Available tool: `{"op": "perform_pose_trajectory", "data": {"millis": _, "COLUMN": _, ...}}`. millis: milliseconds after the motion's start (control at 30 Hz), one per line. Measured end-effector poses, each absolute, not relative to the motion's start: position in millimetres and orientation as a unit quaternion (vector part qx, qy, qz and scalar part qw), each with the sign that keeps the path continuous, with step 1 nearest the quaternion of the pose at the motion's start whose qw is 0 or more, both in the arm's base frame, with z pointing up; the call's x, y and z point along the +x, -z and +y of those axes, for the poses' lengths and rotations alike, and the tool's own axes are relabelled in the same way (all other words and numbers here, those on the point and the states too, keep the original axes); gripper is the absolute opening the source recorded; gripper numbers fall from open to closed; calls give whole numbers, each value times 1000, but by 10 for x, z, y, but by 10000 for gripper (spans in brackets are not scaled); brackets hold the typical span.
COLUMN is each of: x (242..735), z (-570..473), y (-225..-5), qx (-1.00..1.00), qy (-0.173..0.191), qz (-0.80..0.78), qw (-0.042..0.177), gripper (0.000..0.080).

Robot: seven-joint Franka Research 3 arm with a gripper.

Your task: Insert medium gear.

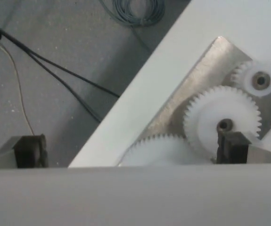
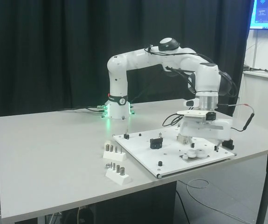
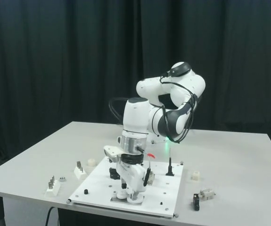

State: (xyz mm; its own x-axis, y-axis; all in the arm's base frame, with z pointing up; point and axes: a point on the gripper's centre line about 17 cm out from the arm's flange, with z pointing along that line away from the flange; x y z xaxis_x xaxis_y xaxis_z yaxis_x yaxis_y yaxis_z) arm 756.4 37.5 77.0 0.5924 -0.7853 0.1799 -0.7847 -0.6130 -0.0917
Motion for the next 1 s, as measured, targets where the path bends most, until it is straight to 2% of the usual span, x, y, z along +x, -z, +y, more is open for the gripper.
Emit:
{"op": "perform_pose_trajectory", "data": {"millis": 333, "x": 7609, "z": 348, "y": -809, "qx": -890, "qy": 106, "qz": 444, "qw": 0, "gripper": 800}}
{"op": "perform_pose_trajectory", "data": {"millis": 1000, "x": 7584, "z": 319, "y": -689, "qx": -881, "qy": 96, "qz": 464, "qw": 3, "gripper": 800}}
